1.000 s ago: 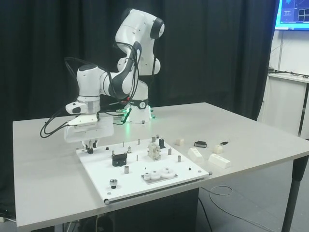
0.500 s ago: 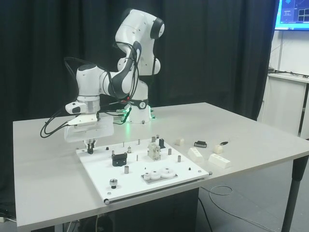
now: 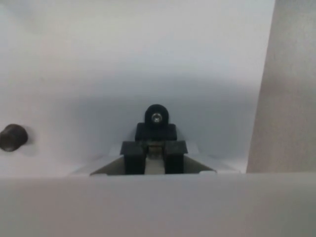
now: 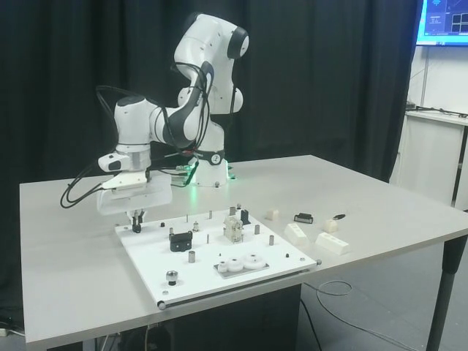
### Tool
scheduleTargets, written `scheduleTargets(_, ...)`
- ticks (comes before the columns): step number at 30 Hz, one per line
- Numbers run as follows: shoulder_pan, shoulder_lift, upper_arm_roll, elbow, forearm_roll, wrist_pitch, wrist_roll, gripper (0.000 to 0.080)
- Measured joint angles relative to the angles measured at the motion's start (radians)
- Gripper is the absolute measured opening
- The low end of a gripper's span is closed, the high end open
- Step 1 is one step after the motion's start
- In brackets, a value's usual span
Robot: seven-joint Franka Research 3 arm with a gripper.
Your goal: Remove Ethernet.
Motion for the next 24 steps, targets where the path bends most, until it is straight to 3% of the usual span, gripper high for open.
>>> scheduleTargets(12, 0.005, -0.016, -0.023, 0.029, -0.005, -0.057, 0.001, 0.0080)
scheduleTargets(24, 0.017, -0.026, -0.044, 0.039, -0.008, -0.077, 0.001, 0.0080)
